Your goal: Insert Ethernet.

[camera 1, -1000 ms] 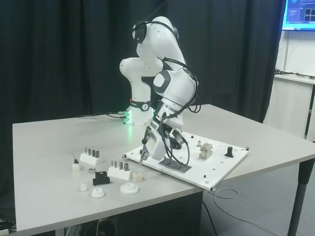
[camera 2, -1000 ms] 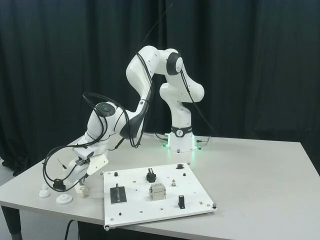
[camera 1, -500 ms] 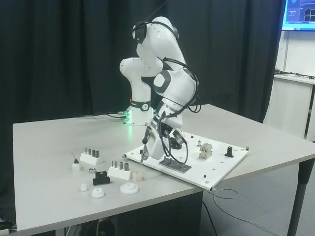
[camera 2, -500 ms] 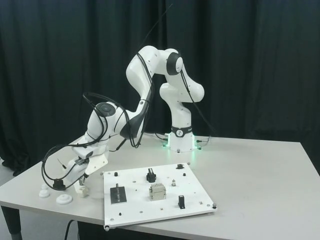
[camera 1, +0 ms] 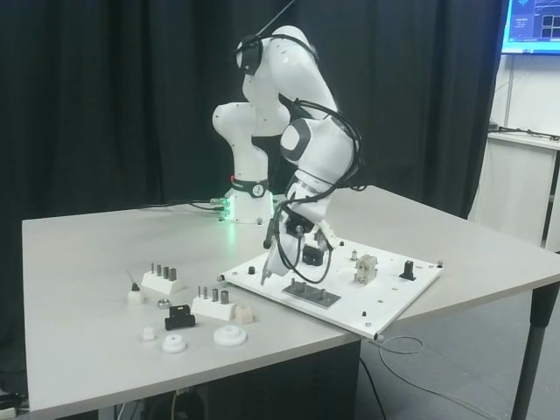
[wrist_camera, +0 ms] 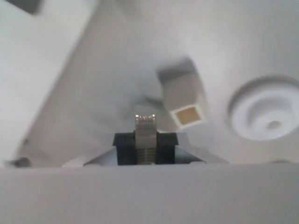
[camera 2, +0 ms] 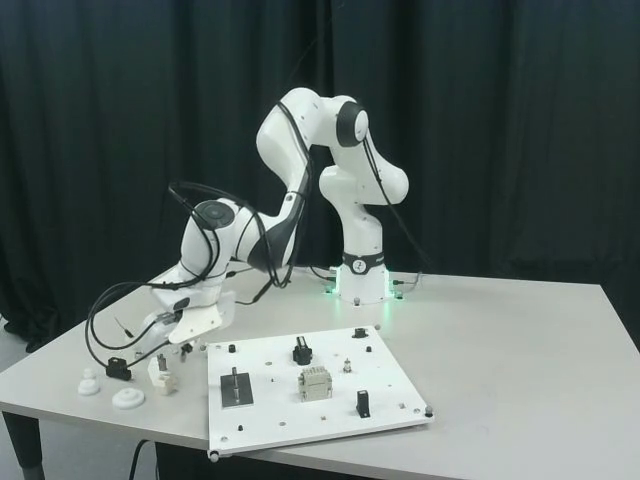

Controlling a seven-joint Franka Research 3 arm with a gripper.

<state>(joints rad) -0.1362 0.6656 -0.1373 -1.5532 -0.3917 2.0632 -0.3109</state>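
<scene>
In the wrist view a small Ethernet plug (wrist_camera: 145, 124) with metal contacts sticks out between the black pads, and my gripper (wrist_camera: 145, 141) is shut on it. In the first room view the gripper (camera 1: 267, 275) hangs tilted just above the near left corner of the white board (camera 1: 389, 297). The second room view puts the gripper (camera 2: 161, 348) left of the board (camera 2: 290, 412), over the loose parts. A black cable (camera 2: 101, 318) loops back from the plug. Below the plug lie a small square block (wrist_camera: 185, 100) and a white round disc (wrist_camera: 266, 115).
Left of the board on the grey table (camera 1: 79, 262) stand two white pin holders (camera 1: 162, 281) (camera 1: 214, 303), a black piece (camera 1: 179, 318) and white discs (camera 1: 232, 335). The board carries a grey plate with pegs (camera 1: 308, 293), a white block (camera 1: 365, 268) and black fittings (camera 1: 408, 269).
The arm has lifted and swung the gripper, with the plug, up from the table beside the loose parts and toward the board's corner. The parts have not moved.
</scene>
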